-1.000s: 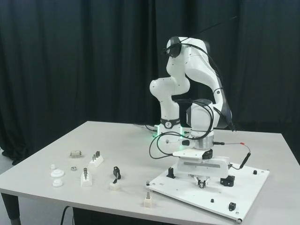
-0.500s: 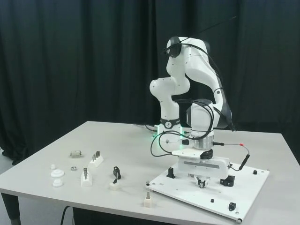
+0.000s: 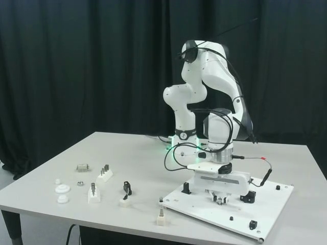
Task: Insert BNC.
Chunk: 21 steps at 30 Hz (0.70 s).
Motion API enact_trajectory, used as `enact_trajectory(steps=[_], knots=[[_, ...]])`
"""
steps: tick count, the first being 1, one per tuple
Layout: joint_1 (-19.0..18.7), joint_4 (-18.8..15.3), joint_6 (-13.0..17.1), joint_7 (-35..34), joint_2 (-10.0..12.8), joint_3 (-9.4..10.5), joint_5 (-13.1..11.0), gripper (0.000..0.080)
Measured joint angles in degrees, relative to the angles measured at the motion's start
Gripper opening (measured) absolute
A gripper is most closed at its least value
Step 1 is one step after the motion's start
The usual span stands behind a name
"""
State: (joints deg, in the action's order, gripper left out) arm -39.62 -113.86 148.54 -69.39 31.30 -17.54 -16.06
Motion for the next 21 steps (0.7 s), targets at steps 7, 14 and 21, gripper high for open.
enact_trajectory(steps=[7, 14, 21], knots=[[-0.1, 0.3, -0.2, 0.0, 0.0, 0.01, 0.3, 0.0693], [-0.1, 1.7, -1.6, 0.0, -0.4, -0.03, 0.4, 0.0774], [-0.1, 3.5, -4.5, 0.0, -1.1, -0.25, 0.5, 0.0774]])
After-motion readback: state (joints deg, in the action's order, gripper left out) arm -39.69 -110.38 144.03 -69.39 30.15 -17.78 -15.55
